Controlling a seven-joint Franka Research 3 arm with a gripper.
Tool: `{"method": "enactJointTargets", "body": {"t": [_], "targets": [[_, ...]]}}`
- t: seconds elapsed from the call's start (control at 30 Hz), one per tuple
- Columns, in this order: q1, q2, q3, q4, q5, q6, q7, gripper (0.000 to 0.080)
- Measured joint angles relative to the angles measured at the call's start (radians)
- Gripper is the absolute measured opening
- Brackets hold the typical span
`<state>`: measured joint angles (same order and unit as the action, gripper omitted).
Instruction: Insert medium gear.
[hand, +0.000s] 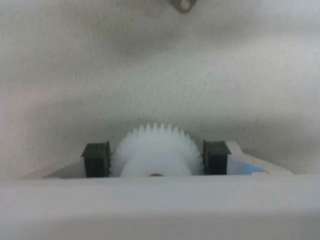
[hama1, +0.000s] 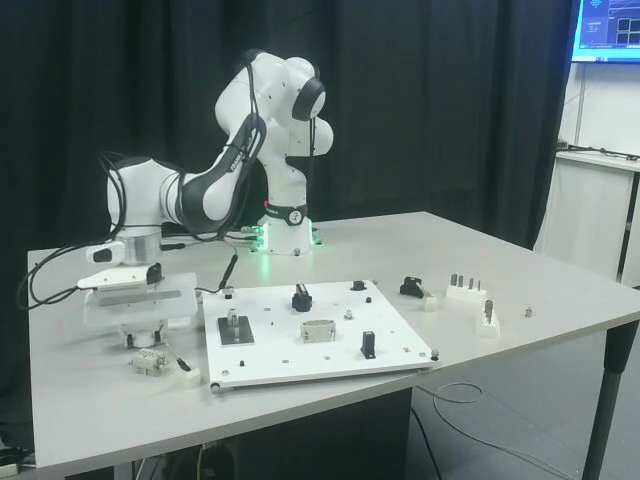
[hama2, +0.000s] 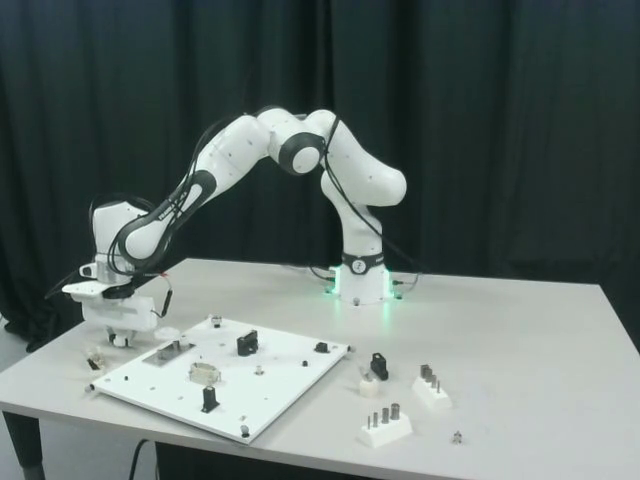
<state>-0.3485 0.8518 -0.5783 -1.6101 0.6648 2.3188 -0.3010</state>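
A white toothed plastic gear (hand: 155, 150) sits clamped between the two black finger pads (hand: 96, 159) of the white arm's two-fingered gripper (hand: 155, 162), seen from the wrist camera with its teeth standing clear above the grey table surface (hand: 160, 75) below. The pads press the gear's rim from either side, so the pincer stands narrowed on the gear, which it holds off the table.

In the first room view the gripper (hama1: 140, 335) hangs low over the near left corner of the grey table (hama1: 560, 300), just beside the left edge of a flat white square assembly board (hama1: 310, 345). A small white block-shaped part (hama1: 148, 364) lies on the table below and close to the gripper. On the board stand a grey metal base plate with a peg (hama1: 233, 326), a black upright bracket (hama1: 368, 343) and a black round fitting (hama1: 301, 298).

Further right, off the board, rest a black clamp-like piece (hama1: 410, 287) and a white holder block carrying grey pegs (hama1: 467, 289).

At the back, the white seven-joint arm (hama1: 260, 110) arches from its base, where a green light (hama1: 262, 240) glows, before a black curtain (hama1: 430, 100).
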Motion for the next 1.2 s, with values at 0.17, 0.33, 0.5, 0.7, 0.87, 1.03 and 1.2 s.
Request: {"method": "enactJointTargets", "body": {"t": [0.17, 0.33, 0.5, 0.7, 0.87, 1.03, 1.2], "targets": [[0.000, -0.004, -0.009, 0.018, -0.002, -0.030, 0.000, 0.0399], [0.001, -0.005, -0.019, 0.033, -0.004, -0.055, 0.000, 0.0399], [0.001, -0.005, -0.026, 0.044, -0.004, -0.075, 0.000, 0.0399], [0.001, -0.005, -0.030, 0.054, -0.004, -0.088, 0.000, 0.0399], [0.001, -0.006, -0.030, 0.059, -0.004, -0.093, 0.001, 0.0399], [0.001, -0.007, -0.030, 0.068, -0.004, -0.110, 0.003, 0.0399], [0.004, -0.011, -0.030, 0.075, -0.003, -0.133, 0.008, 0.0399]]}}
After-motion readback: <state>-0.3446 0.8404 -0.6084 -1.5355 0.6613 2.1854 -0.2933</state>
